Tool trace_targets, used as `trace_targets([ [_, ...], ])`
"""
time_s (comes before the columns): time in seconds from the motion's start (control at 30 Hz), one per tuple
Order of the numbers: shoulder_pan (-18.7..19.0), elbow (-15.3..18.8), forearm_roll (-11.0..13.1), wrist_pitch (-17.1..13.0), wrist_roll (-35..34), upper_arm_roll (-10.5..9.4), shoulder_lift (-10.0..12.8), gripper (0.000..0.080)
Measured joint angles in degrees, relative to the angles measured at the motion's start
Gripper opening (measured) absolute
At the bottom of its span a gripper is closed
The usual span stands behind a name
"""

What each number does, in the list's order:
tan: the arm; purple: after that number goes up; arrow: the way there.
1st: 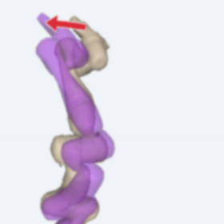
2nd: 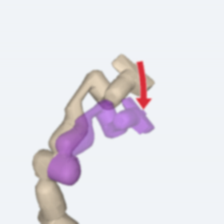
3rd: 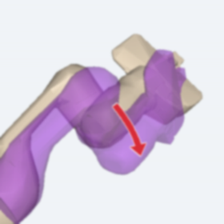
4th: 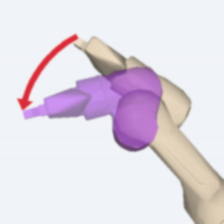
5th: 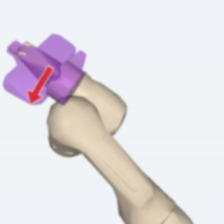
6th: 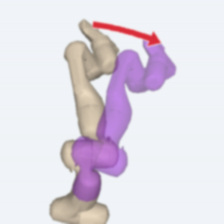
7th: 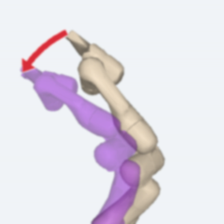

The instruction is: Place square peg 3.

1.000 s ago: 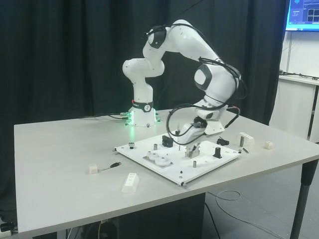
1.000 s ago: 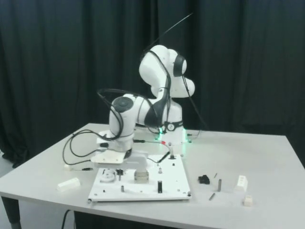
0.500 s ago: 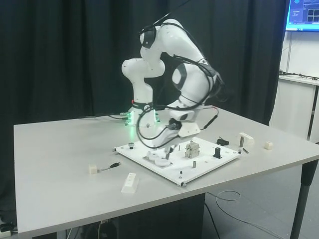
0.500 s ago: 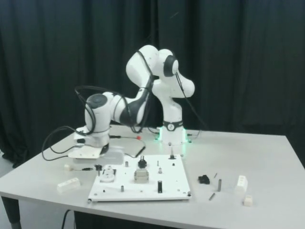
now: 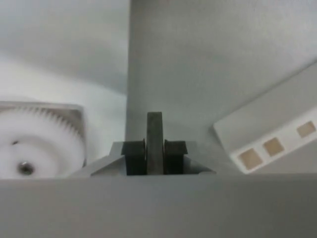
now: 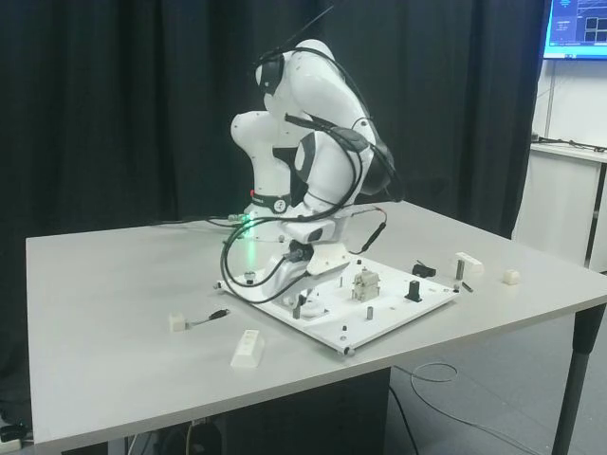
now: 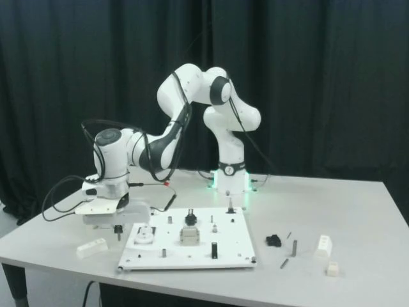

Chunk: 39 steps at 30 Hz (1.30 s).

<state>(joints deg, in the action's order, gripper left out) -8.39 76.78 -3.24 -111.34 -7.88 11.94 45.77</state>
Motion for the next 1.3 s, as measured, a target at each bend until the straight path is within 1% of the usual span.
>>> trace_targets([
  [0.17, -0.20, 0.00, 0.85, -1.68, 1.11, 0.56, 1.12, 0.0076],
  [0.53, -0.23, -0.01, 0.87, -4.13, 1.62, 1.18, 2.72, 0.0076],
  [0.97, -0.48, -0.02, 0.88, -5.61, 2.02, 1.42, 3.74, 0.0076],
  [1.3, -0.59, -0.55, 0.88, -5.68, 2.03, 1.77, 3.90, 0.0076],
])
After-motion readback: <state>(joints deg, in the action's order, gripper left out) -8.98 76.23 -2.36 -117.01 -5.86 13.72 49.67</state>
